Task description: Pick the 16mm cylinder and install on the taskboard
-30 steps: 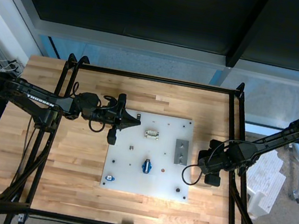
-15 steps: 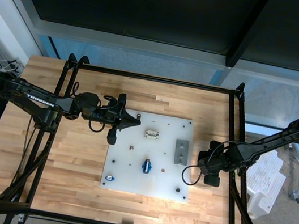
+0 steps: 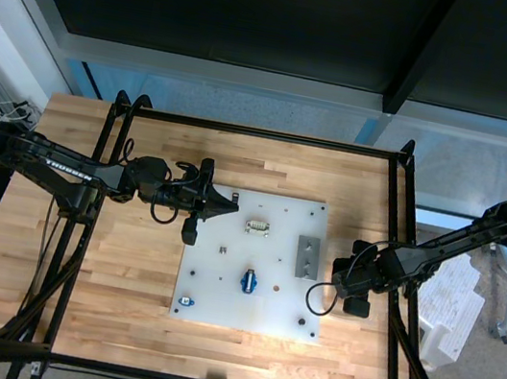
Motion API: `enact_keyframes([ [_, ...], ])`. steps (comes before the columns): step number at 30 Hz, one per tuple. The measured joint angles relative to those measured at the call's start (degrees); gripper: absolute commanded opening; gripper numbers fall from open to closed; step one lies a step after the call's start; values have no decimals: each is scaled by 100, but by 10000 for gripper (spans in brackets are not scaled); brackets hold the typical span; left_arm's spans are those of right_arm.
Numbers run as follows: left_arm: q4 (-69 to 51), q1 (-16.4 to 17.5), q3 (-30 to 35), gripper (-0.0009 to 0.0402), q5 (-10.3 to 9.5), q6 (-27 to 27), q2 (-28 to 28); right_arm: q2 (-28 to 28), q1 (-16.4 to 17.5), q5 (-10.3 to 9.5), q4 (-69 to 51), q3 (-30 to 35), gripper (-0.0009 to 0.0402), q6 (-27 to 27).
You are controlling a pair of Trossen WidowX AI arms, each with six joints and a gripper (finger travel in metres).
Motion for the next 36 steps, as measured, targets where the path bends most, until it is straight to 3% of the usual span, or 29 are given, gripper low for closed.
enact_keyframes([
  [27, -2, 0, 2, 0, 0, 0, 0, -31, 0, -31, -133, 26, 84, 7],
  [36, 0, 0, 2, 0, 0, 0, 0, -31, 0, -22, -87, 26, 81, 42],
])
